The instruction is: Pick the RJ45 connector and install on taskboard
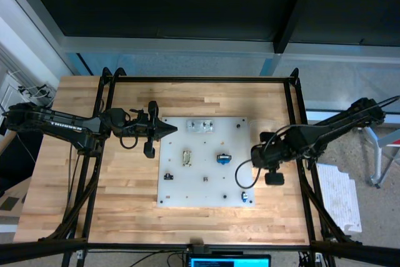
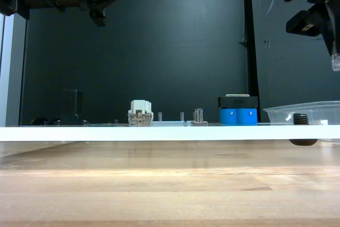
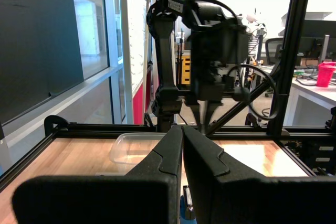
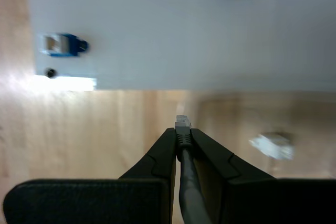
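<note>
My right gripper (image 4: 182, 132) is shut on the dark boot of a cable, and the small whitish RJ45 connector (image 4: 182, 121) sticks out past the fingertips. It hangs well above the wood, just off the edge of the white taskboard (image 4: 157, 35), near a blue fitting (image 4: 63, 44). In the low view the RJ45 connector (image 2: 335, 60) points downward high above the taskboard (image 2: 159, 132). The high view puts the right gripper (image 1: 258, 156) at the right edge of the taskboard (image 1: 203, 182). My left gripper (image 1: 167, 129) is shut and empty, held high over the board's left edge.
A clear plastic tray (image 2: 305, 111) holding a small black part stands beside the board on the right. A beige socket (image 1: 186, 157), a blue block (image 1: 223, 158) and small fittings are mounted on the board. A small whitish piece (image 4: 272, 146) lies on the wood. A black frame (image 1: 200, 79) rings the table.
</note>
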